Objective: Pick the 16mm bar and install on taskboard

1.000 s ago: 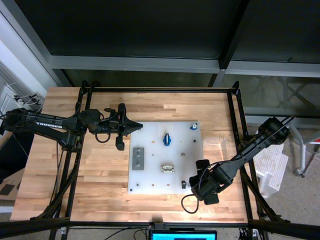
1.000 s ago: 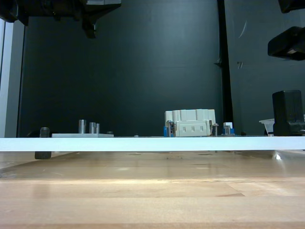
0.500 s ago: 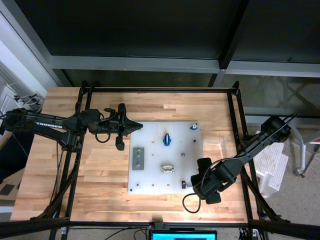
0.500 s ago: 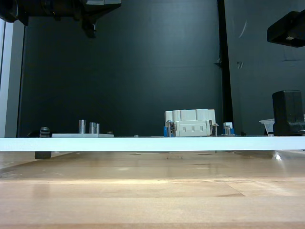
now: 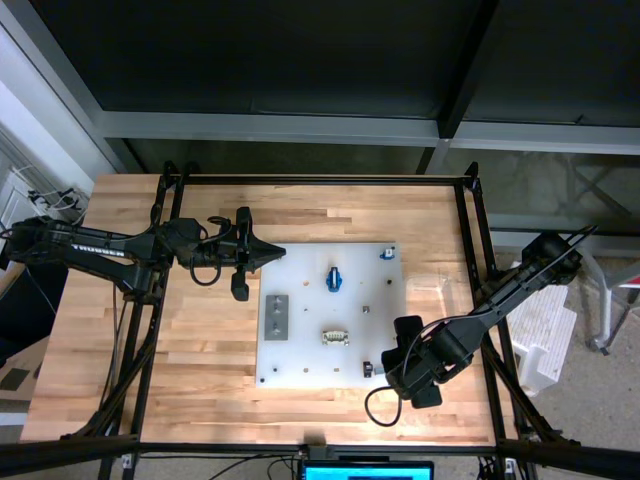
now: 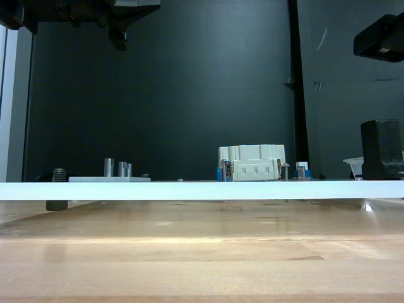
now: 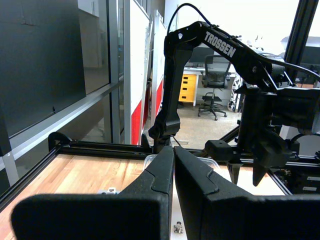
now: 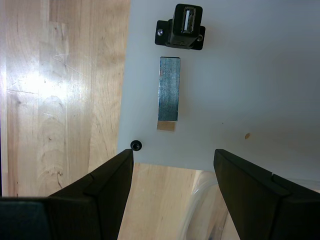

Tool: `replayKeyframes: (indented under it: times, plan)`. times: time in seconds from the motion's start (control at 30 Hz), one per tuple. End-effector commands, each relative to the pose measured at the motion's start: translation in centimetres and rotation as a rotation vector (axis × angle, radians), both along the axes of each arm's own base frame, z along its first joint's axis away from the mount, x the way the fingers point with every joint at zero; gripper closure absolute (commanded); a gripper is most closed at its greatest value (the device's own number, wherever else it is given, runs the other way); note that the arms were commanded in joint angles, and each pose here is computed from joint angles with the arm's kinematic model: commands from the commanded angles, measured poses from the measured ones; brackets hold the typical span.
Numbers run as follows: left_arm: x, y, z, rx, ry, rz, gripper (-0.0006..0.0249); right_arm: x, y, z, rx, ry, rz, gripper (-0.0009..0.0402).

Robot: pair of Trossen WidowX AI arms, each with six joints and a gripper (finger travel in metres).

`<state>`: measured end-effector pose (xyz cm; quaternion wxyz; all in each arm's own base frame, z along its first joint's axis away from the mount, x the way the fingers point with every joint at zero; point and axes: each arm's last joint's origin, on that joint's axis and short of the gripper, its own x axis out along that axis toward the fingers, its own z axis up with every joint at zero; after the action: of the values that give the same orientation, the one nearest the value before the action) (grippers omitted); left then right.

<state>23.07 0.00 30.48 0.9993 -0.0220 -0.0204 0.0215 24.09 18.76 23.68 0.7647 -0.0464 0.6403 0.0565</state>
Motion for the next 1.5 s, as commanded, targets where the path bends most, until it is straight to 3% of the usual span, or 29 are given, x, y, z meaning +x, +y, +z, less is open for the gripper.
replayKeyframes:
  times: [0.03, 0.33, 0.73, 1.5]
  plan:
    - [0.0, 0.0, 0.0, 0.0, 0.0, 0.0, 0.0243, 0.0, 0.0, 0.0, 0.0, -0.001, 0.0, 0.0169]
    - [0.0, 0.0, 0.0, 0.0, 0.0, 0.0, 0.0243, 0.2, 0.1, -0.1, -0.011, -0.031, -0.008, 0.0169]
    - [0.0, 0.0, 0.0, 0.0, 0.0, 0.0, 0.0243, 1.1, 0.9, -2.2, -0.041, -0.036, -0.005, 0.0169]
    - [0.0, 0.0, 0.0, 0.0, 0.0, 0.0, 0.0243, 1.0, 1.0, -6.2, -0.031, -0.042, -0.006, 0.0169]
